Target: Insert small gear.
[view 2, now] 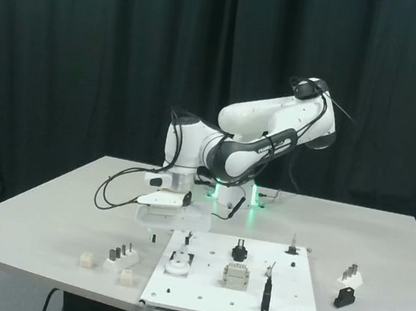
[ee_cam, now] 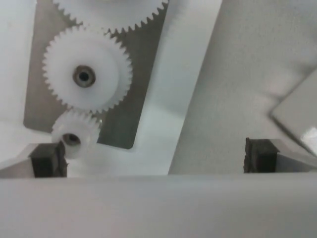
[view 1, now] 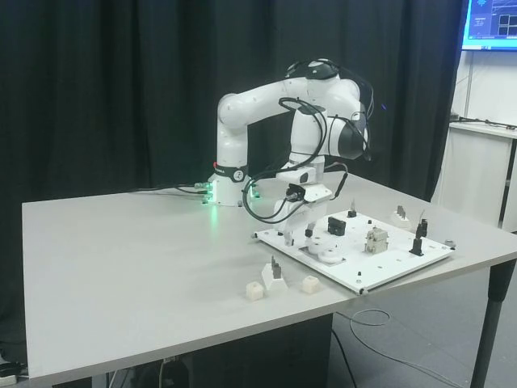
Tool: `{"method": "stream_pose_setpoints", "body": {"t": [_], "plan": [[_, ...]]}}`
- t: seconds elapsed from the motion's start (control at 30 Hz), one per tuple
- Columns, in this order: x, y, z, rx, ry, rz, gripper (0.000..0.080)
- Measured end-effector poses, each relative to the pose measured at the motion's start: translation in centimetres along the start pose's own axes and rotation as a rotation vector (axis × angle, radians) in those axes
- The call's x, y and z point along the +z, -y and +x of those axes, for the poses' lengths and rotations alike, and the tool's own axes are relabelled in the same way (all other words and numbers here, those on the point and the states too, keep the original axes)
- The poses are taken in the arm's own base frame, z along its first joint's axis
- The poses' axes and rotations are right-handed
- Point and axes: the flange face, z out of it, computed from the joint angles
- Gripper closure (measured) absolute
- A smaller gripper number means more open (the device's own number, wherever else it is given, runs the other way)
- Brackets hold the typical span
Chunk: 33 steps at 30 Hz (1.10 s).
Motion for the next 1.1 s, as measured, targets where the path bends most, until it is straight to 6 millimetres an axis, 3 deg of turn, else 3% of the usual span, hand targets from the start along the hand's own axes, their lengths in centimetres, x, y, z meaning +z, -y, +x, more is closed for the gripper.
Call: {"method": "stream_pose_setpoints", "body": {"t": [0.5,1.1], "plan": [[0.87,-0.33,0.36,-0.015,-0.006,-0.001,0.0003],[0.07,0.20,0.67,-0.032,-0.016,0.006,0.0003]]}}
